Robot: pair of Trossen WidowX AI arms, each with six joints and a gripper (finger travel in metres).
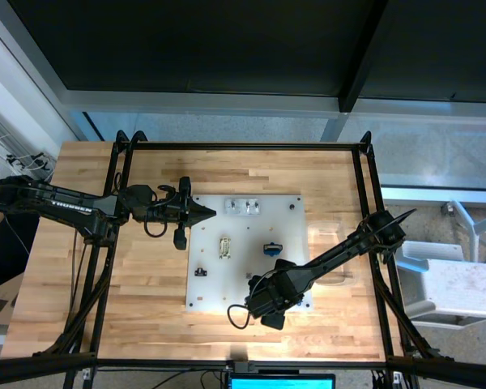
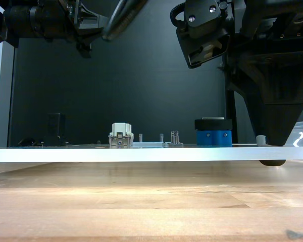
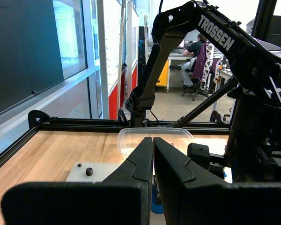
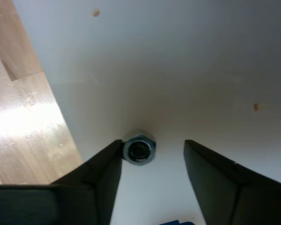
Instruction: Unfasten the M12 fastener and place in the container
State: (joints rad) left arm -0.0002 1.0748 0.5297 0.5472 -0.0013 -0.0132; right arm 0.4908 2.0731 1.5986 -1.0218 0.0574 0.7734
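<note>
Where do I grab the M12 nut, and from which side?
Straight down from above, on two opposite hex flats of the nut: its hole faces up on the white board, inside the open right pincer. Left pincer hangs shut over the board's far left edge.

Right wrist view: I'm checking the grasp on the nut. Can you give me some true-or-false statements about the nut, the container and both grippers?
1. The silver nut sits between the fingers of the right gripper. True.
2. The right gripper is clamped on the nut from both sides. False: the fingers are apart, and one is clear of the nut.
3. The nut lies in the container. False: it is on the white board.
4. The left gripper is shut, above the board's far left part. True.
</note>
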